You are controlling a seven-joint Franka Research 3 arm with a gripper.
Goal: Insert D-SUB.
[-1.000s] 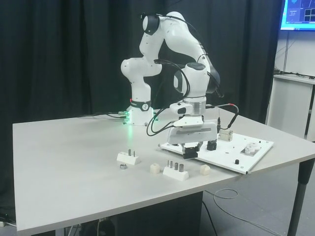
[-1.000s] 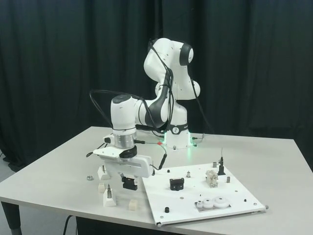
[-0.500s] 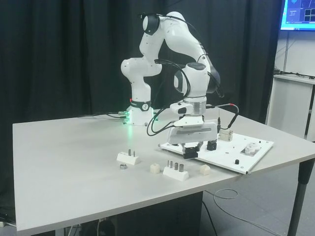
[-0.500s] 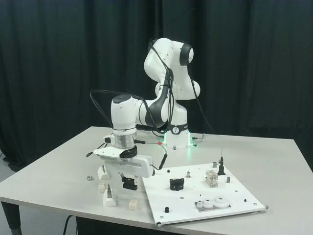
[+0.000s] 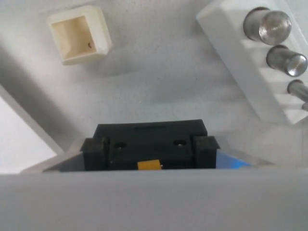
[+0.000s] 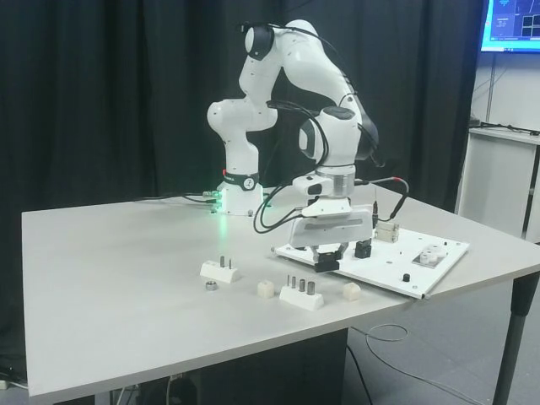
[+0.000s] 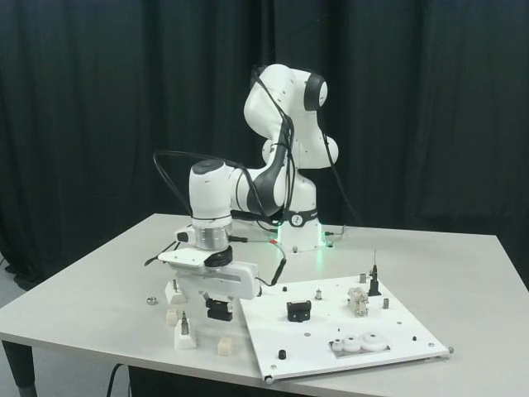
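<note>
A black D-SUB connector [image 5: 150, 144] sits between my gripper's fingers, just above the grey table. The gripper [image 6: 327, 262] [image 7: 218, 311] is shut on it, and black fingertips [image 5: 94, 153] press its two ends. It hangs beside the near-left edge of the white assembly board [image 6: 422, 272] [image 7: 326, 331], not over it. A black socket block [image 7: 298, 309] [image 6: 364, 250] stands on the board, apart from the gripper.
A white holder with metal pegs [image 5: 250, 62] [image 6: 302, 295] and a hollow white cube [image 5: 79, 34] [image 6: 351, 291] lie close under the gripper. A second peg holder [image 6: 219, 270], a nut [image 6: 211, 286] and another cube [image 6: 266, 288] lie farther left. White gears [image 7: 359, 341] sit on the board.
The gripper with the black connector has shifted very slightly toward the board; nothing else moved.
</note>
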